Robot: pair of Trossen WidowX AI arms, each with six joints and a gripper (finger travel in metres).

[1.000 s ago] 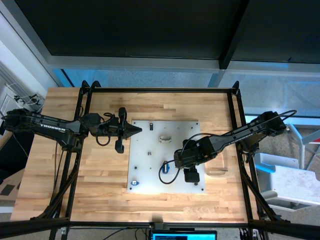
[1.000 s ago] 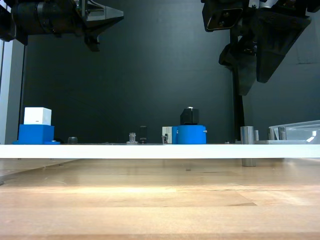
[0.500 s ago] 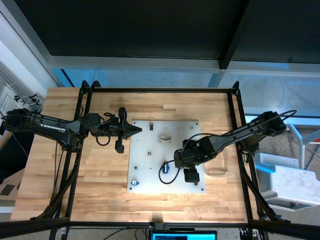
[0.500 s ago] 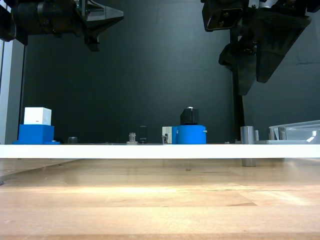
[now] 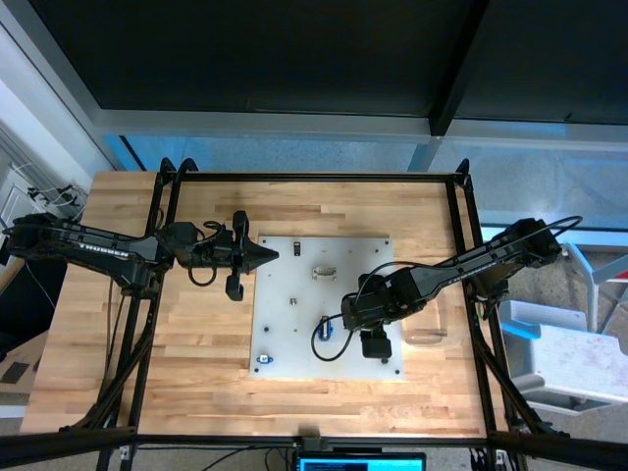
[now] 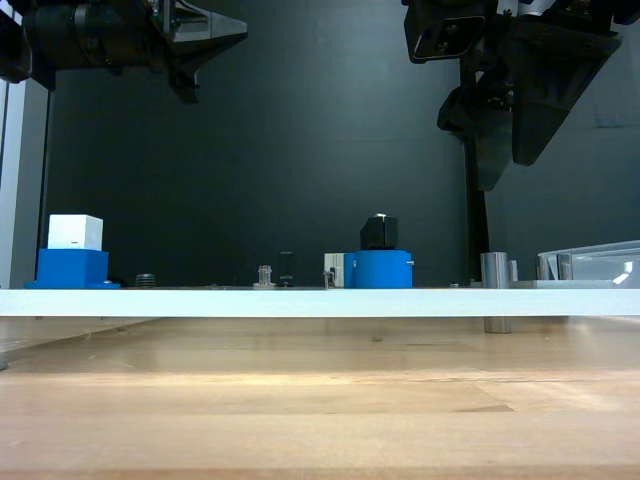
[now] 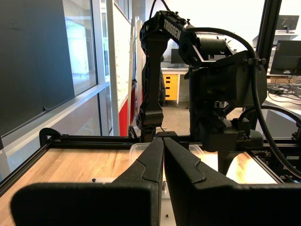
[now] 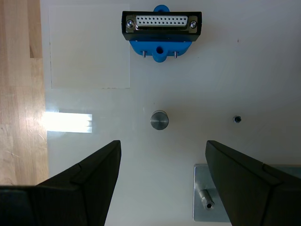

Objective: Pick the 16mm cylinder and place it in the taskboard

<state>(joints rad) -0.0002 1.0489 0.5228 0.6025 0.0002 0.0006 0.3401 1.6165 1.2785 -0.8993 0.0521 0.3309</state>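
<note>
The high view looks steeply down and away from above the near edge, far enough back to take in the whole table (image 5: 196,392), the taskboard (image 5: 294,339) and both arms. The low view sits at table-top height at that same edge and looks level, so the taskboard shows edge-on, with the left gripper (image 6: 240,33) raised by its left edge and the right gripper (image 6: 505,165) raised over its right part. The left wrist view looks level along the left gripper's pressed-together fingers toward the right arm (image 7: 221,89). The right wrist view looks straight down, close, between spread fingers onto the board; its cylinder (image 8: 159,119) also shows in the low view
</note>
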